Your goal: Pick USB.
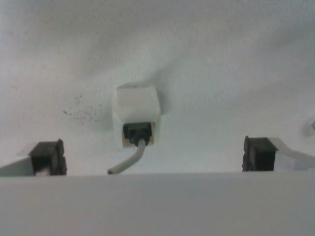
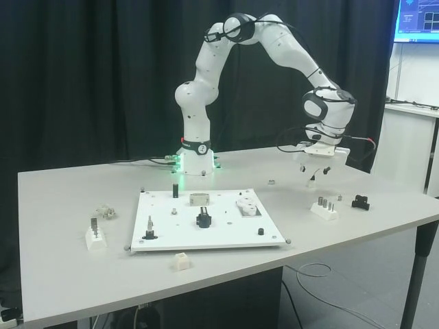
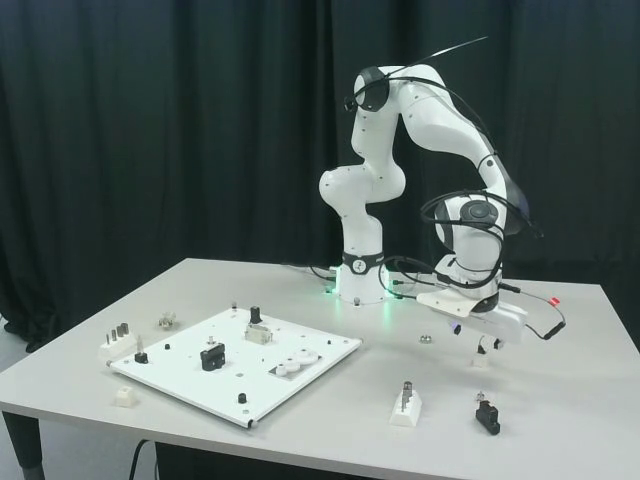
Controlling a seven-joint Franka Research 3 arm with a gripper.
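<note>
The USB plug [image 1: 137, 132] is black with a short grey cable stub, and it sits in a small white block [image 1: 136, 105] on the grey table. My gripper [image 1: 152, 157] hangs just above it, open, with the block midway between the two black fingertips [image 1: 48, 157] and nothing touching. In the second room view the gripper [image 3: 481, 345] hovers low over the small white block [image 3: 480, 359] at the table's right side. From the first room view the gripper [image 2: 314, 177] is near the table's far right, pointing down.
A white holder with grey pins [image 2: 324, 208] and a black part [image 2: 360, 201] lie near the gripper, toward the table's front edge. A small nut [image 3: 425, 339] lies beside it. The white assembly board [image 2: 226, 234] with several fixtures fills the table's middle.
</note>
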